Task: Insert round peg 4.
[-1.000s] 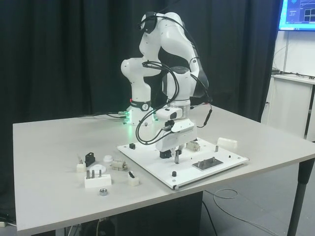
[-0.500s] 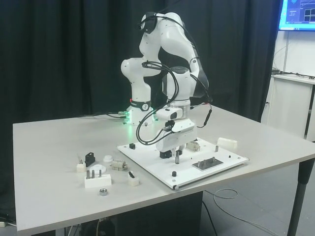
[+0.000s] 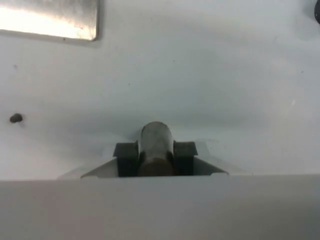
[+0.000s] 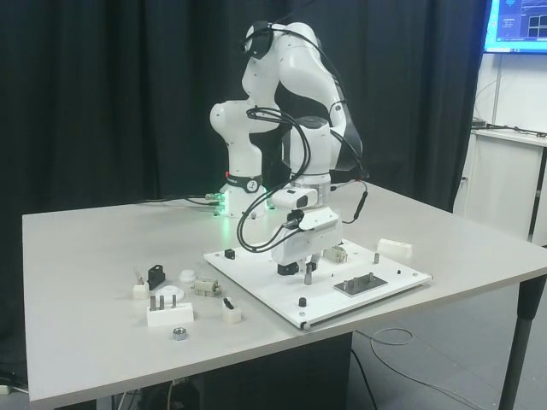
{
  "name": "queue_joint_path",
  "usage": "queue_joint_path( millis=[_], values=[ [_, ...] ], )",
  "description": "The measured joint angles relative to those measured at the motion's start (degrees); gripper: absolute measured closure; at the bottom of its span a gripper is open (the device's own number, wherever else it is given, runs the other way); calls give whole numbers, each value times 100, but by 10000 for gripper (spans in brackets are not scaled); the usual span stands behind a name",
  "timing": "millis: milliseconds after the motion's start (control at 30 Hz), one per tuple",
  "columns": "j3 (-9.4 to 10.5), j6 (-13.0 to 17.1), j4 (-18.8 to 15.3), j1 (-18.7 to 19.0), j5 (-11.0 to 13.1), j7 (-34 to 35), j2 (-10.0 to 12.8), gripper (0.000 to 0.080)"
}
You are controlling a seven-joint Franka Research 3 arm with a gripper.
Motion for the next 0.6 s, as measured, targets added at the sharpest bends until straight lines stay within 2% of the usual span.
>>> queue_joint_path(
  millis=[600],
  values=[
    [11,44,3,8,41,-165,37,657]
  ],
)
